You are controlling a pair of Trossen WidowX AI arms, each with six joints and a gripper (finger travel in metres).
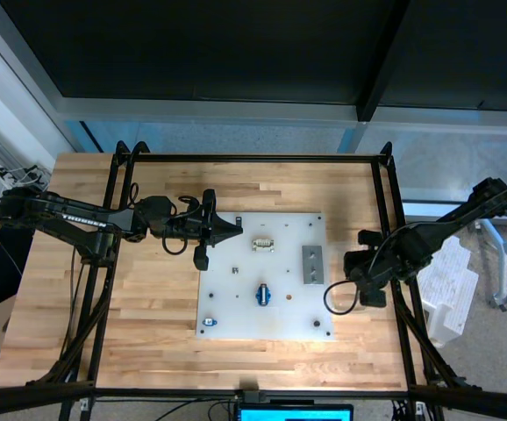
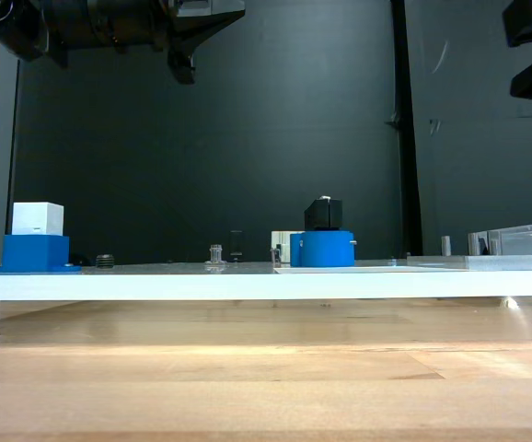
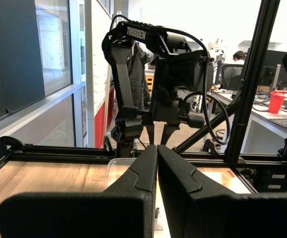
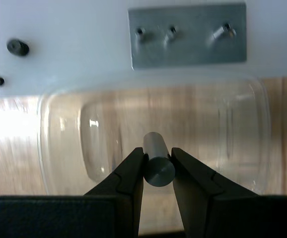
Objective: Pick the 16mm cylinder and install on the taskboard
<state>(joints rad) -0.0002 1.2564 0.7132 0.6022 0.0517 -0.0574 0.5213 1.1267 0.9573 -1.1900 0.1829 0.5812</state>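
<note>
left gripper [image 3: 157,151] aloft, right gripper [image 4: 158,153] pinching cylinder [image 4: 159,171]

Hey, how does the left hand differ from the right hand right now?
The left hand is shut on nothing; the right hand is shut on the 16mm cylinder. The left hand points level across the table, above the left edge of the taskboard; the right hand points down over a clear tray beside the board. Both are black, with two fingers.
</note>
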